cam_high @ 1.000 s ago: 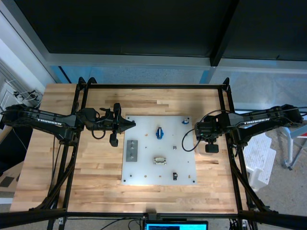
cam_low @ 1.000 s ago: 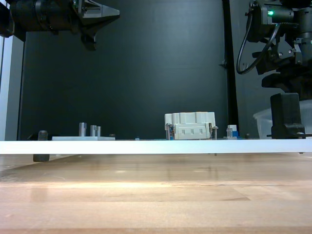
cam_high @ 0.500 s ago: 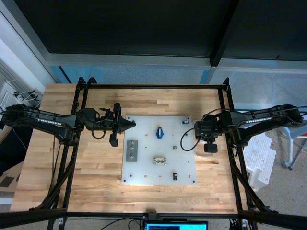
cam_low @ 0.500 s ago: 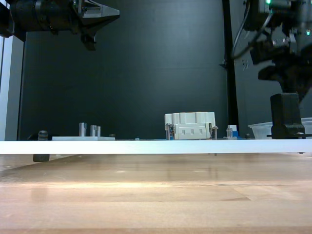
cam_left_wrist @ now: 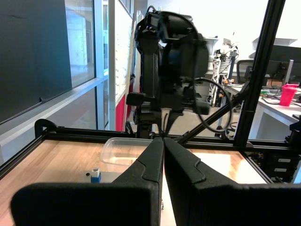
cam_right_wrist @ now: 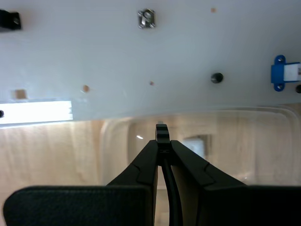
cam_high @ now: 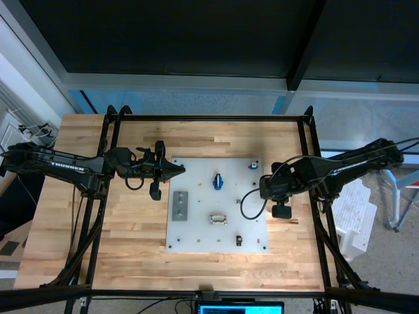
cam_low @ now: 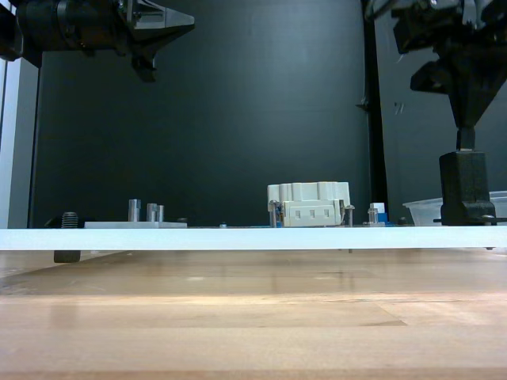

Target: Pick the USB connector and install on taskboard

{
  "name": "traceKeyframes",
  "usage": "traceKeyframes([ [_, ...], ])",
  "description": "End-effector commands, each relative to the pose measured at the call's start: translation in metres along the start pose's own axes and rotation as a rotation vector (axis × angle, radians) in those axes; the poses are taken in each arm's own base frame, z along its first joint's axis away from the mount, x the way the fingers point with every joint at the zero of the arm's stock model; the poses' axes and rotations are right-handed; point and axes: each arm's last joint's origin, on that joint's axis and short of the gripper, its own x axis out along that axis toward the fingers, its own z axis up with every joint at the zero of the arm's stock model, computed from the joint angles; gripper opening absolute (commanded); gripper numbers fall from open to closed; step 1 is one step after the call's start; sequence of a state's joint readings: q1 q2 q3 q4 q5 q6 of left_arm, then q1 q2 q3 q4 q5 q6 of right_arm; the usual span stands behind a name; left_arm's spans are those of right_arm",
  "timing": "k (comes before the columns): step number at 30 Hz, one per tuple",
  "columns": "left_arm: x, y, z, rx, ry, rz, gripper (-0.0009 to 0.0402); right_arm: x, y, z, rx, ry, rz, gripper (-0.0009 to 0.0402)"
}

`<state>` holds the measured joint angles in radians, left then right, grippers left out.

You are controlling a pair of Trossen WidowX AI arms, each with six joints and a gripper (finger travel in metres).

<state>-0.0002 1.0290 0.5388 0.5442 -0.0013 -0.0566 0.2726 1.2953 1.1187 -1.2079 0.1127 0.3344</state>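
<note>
The tiny black rectangular USB connector (cam_right_wrist: 162, 133), with a cable trailing from it, is pinched between the fingertips of the right hand (cam_right_wrist: 162, 145). It is held above a clear plastic tray (cam_right_wrist: 244, 150) resting on the wooden tabletop (cam_high: 131, 248), just beside the right edge of the large flat white square taskboard (cam_high: 196, 226). The left hand (cam_high: 175, 169), its fingers pressed together, hovers high over the taskboard's far left corner.

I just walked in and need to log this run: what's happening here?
The right gripper is shut on the tiny black USB connector and hangs over the clear plastic tray beside the large white taskboard. The connector is not yet installed. The left gripper, shut and empty, hovers parked above the board's left edge.
</note>
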Motion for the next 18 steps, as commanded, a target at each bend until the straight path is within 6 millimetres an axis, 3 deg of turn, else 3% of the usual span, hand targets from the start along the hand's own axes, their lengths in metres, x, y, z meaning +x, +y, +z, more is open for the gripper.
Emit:
traceKeyframes([
  [1,0.0,0.0,0.0,0.0,0.0,0.0,0.0,-0.002,0.011,0.011,0.01,0.018,-0.004,0.0],
  [18,0.0,0.0,0.0,0.0,0.0,0.0,0.0,-0.011,0.06,0.05,-0.066,0.033,0.018,0.0],
])
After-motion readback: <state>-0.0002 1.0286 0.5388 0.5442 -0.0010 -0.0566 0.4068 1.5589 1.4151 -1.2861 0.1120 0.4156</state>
